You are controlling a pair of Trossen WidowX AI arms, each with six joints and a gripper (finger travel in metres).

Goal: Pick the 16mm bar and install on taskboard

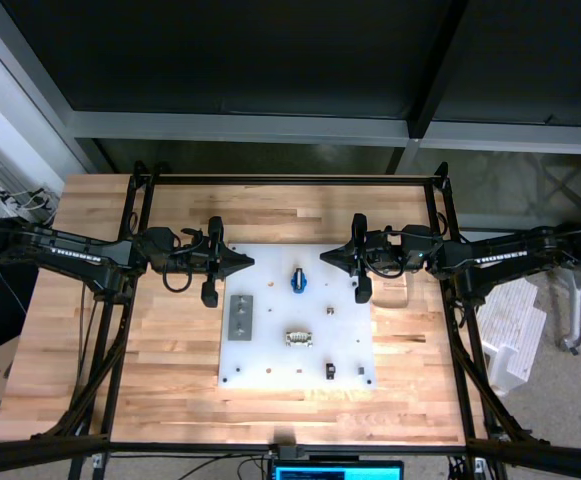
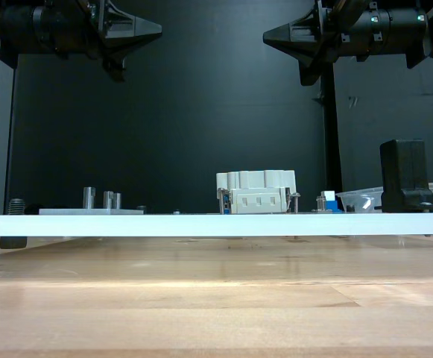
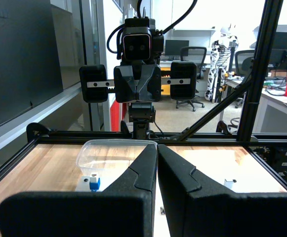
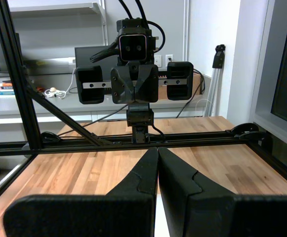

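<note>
Wood table point(image 1: 170, 350) carries the taskboard point(image 1: 270, 350) at centre. L gripper point(image 1: 248, 262) hangs high over board's far-left corner, R gripper point(image 1: 325, 257) over its far edge, tips facing. Both grippers' fingers pressed together.

taskboard point(image 1: 265, 335) white | block point(image 1: 241, 317) grey | knob point(image 1: 299, 280) blue | tabletop point(image 1: 170, 340) pale wood-grain | left tool point(image 1: 250, 262) black | right tool point(image 1: 323, 256) black

Taskboard point(image 1: 270, 350): white square plate, flat on the counter point(image 1: 170, 350). Grey block point(image 1: 241, 317) sits toward the taskboard's left edge, blue knob point(image 1: 299, 279) near its far edge, pale connector point(image 1: 299, 341) about its centre. Left gripper point(image 1: 250, 262) and right gripper point(image 1: 323, 257) hang above its far edge, jaws closed, tips facing.
</note>
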